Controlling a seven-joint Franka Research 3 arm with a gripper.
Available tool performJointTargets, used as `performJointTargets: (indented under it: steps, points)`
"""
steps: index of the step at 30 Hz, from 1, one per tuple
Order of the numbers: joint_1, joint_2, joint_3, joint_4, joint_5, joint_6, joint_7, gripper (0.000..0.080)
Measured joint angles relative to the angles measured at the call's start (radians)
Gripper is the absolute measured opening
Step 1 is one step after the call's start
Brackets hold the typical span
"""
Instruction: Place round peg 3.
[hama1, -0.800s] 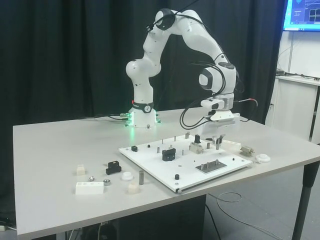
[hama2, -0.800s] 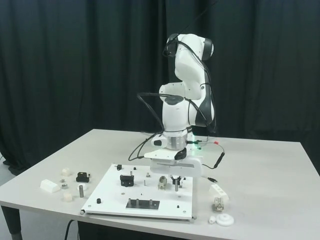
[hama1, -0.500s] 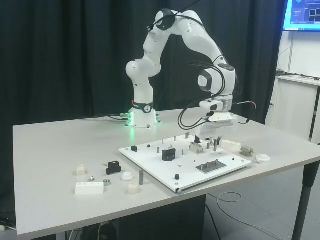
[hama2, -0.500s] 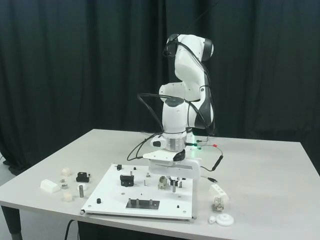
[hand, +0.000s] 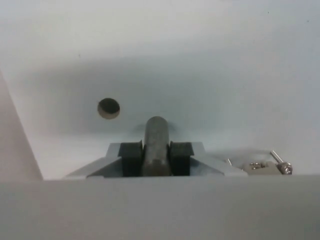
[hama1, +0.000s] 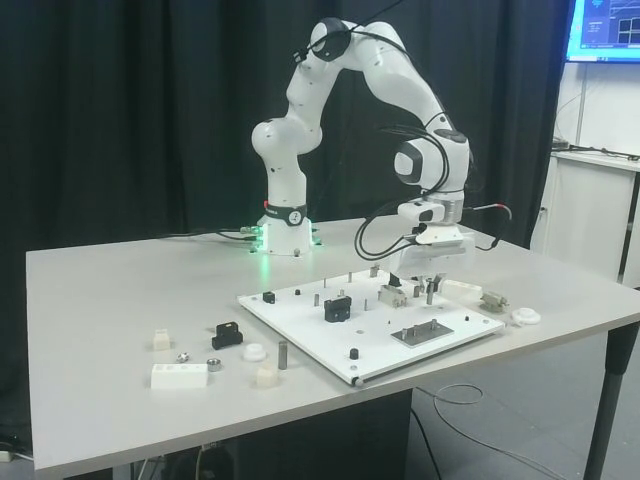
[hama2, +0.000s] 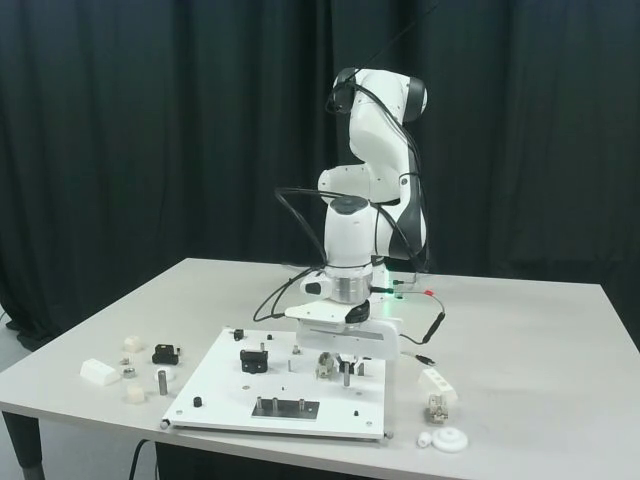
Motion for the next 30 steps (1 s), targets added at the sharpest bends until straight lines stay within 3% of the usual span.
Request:
performJointTargets:
  steps: [14,30]
  points:
    - [0.005,-0.009,0.005,0.000,0.000,0.011,0.000,0.0112]
    - [0.040,-0.025,0.059,0.004,0.000,0.025,0.055,0.0112]
